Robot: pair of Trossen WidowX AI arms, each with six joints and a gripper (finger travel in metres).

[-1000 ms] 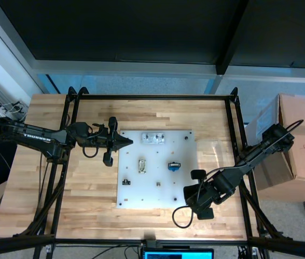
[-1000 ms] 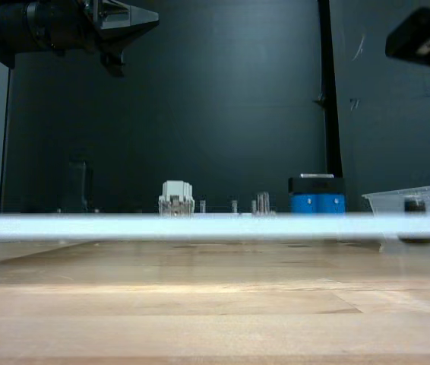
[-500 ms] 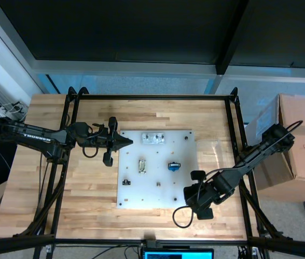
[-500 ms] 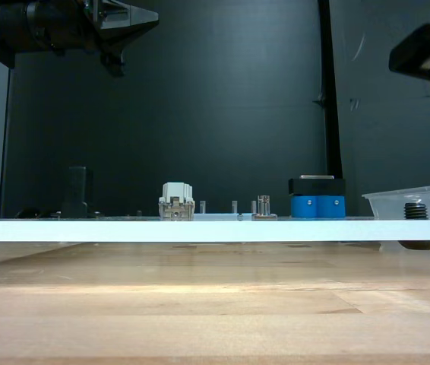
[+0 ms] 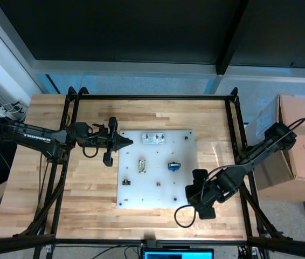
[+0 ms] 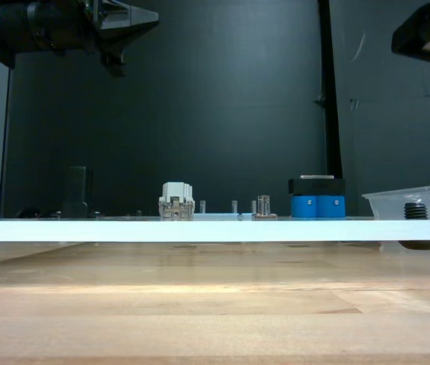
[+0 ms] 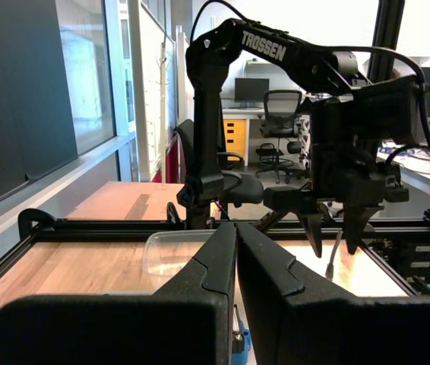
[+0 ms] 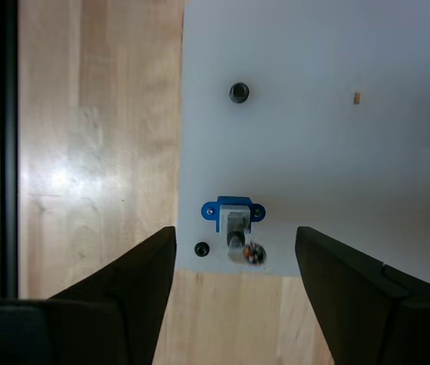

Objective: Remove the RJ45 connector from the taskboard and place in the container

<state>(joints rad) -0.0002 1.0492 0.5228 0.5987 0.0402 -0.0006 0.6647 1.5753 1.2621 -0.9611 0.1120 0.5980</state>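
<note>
Jaws: left gripper point(image 7: 235, 226) pressed together by board point(image 5: 141, 189); right gripper point(image 7: 333, 228) spread over seated RJ45 connector point(image 8: 235, 222) (tail edgeward).

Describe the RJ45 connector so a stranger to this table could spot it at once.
Find the white task board on the wooden table: the shut left gripper hovers by its left edge, the open right gripper above its right edge. Right under that one, the RJ45 connector is the pale plug in a small blue bracket; beside it, only a black screw.
</note>
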